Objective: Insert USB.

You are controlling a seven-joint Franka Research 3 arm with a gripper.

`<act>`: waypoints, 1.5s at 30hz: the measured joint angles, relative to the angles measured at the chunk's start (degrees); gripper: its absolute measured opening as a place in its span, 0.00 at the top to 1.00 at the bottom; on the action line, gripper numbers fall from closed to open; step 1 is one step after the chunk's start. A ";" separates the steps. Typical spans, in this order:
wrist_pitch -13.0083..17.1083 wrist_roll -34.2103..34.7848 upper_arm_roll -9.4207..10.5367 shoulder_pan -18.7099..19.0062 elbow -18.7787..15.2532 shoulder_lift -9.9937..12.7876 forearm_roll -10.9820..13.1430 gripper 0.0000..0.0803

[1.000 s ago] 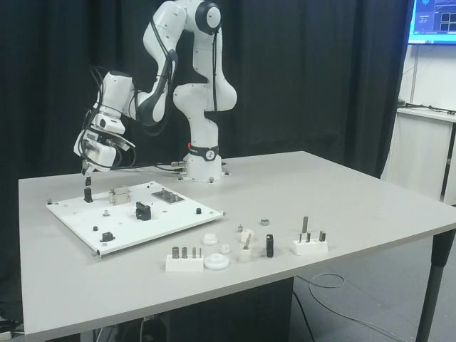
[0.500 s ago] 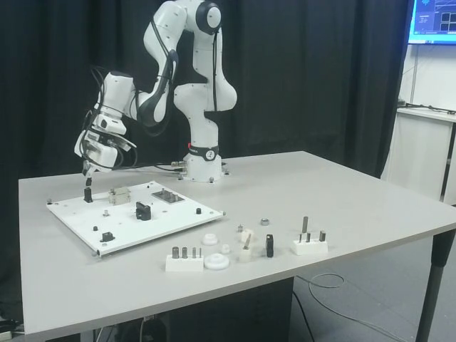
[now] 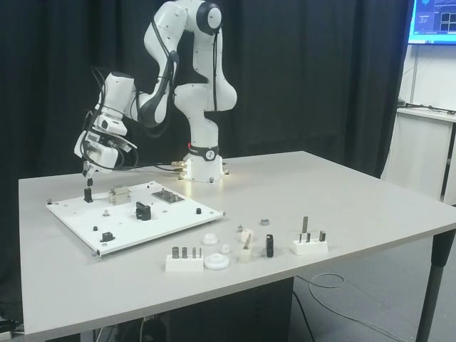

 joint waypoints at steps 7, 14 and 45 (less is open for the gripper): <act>1.05 0.44 0.43 -0.40 0.18 0.74 0.03 0.97; 2.71 1.19 1.29 -1.11 0.35 1.63 0.03 0.97; 5.91 3.48 3.74 -3.96 1.19 3.70 -0.01 0.97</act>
